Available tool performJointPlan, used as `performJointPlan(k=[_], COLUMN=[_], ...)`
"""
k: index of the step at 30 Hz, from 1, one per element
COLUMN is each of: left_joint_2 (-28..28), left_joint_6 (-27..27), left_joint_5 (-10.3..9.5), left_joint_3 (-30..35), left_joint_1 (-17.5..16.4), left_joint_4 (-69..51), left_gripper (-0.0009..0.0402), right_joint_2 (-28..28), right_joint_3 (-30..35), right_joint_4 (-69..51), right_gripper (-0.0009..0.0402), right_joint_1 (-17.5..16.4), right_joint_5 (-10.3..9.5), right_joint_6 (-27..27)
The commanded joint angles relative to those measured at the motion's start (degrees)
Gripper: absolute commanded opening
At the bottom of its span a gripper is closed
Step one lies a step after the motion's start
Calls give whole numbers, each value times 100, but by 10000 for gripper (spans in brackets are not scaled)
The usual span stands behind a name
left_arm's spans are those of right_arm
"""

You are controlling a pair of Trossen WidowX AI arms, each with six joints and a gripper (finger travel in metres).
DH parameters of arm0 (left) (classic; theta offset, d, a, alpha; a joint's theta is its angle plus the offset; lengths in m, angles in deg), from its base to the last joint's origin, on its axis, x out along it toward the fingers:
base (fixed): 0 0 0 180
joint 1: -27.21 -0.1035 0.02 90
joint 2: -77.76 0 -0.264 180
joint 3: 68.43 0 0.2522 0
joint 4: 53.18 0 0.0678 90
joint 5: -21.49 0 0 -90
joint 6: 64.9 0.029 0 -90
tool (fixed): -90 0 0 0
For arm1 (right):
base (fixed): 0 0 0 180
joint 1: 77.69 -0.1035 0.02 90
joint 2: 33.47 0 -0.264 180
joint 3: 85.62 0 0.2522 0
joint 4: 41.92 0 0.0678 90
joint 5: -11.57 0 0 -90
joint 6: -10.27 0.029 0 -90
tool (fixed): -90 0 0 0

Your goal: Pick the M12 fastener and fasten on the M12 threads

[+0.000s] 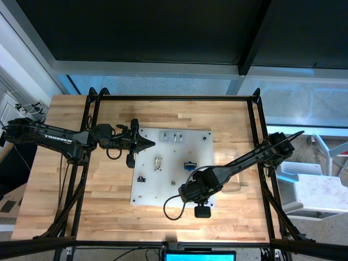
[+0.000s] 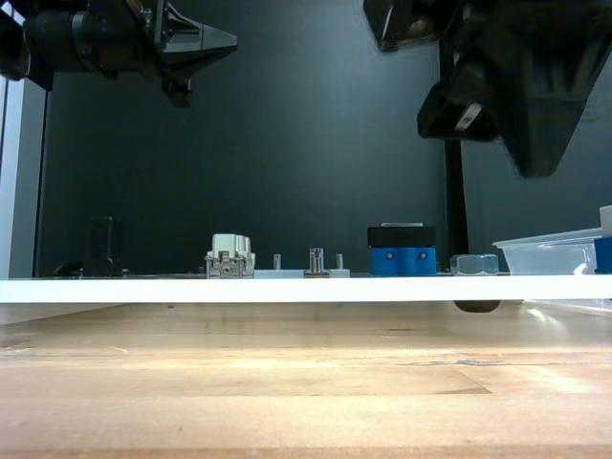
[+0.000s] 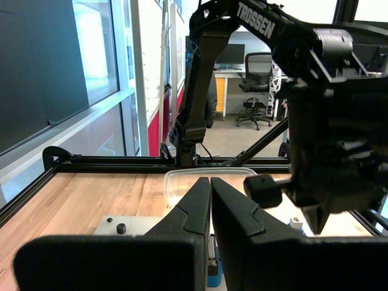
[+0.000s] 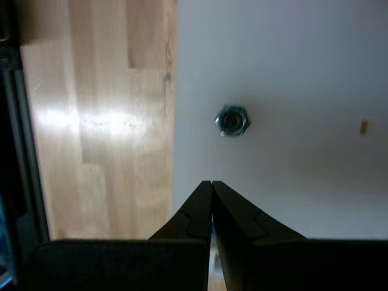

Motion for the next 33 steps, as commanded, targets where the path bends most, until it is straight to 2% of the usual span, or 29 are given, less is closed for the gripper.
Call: performJointPlan(k=[1, 3, 10, 33], left_joint_2=[2, 2, 2, 2], left_joint_6=[2, 2, 2, 2], left_joint_5=[0, 0, 0, 0], left_joint_3=[2, 2, 2, 2], left_joint_1=[0, -2, -2, 0], left_joint_4=[-2, 2, 2, 2], left_gripper=[0, 0, 0, 0], right_joint_2=[-149, -234, -396, -382], right_joint_3=[0, 0, 0, 0], right_joint_4=[-9, -22, -33, -31], right_gripper=[0, 0, 0, 0], right_joint_1=[-2, -13, -17, -22], right_joint_5=[85, 160, 160, 160], right_joint_6=[48, 50, 44, 42])
